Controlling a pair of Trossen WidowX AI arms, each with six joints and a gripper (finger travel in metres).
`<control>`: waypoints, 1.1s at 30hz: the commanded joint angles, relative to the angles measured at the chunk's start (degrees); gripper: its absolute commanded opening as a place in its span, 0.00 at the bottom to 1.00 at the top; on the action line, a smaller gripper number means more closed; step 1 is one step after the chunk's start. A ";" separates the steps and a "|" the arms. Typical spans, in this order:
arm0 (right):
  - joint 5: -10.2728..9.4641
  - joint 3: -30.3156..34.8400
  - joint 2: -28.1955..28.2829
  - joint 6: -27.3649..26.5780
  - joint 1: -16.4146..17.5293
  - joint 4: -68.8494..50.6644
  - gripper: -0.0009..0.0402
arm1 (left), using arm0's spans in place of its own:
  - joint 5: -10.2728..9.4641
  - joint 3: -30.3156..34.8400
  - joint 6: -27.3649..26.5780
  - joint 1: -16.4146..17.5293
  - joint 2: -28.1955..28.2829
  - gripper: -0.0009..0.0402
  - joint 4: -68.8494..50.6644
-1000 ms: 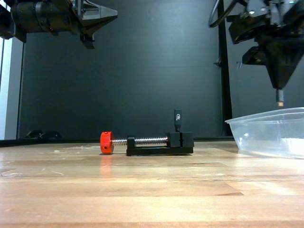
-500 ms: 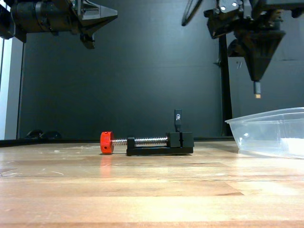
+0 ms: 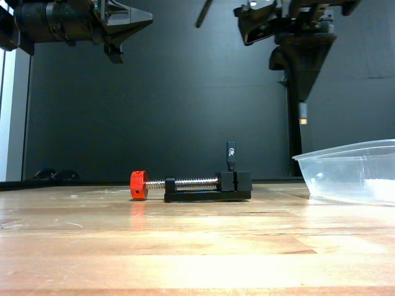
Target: Pick the USB-C connector and install on taskboard
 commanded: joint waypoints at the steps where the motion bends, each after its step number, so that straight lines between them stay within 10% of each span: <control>1: -0.02 2.47 2.08 -1.27 -0.48 0.04 0.02 | 0.02 0.00 0.02 0.00 0.02 0.02 0.00; 33: -0.46 15.41 12.63 -8.20 -3.48 3.82 0.02 | 0.02 0.00 0.02 0.02 0.00 0.02 0.00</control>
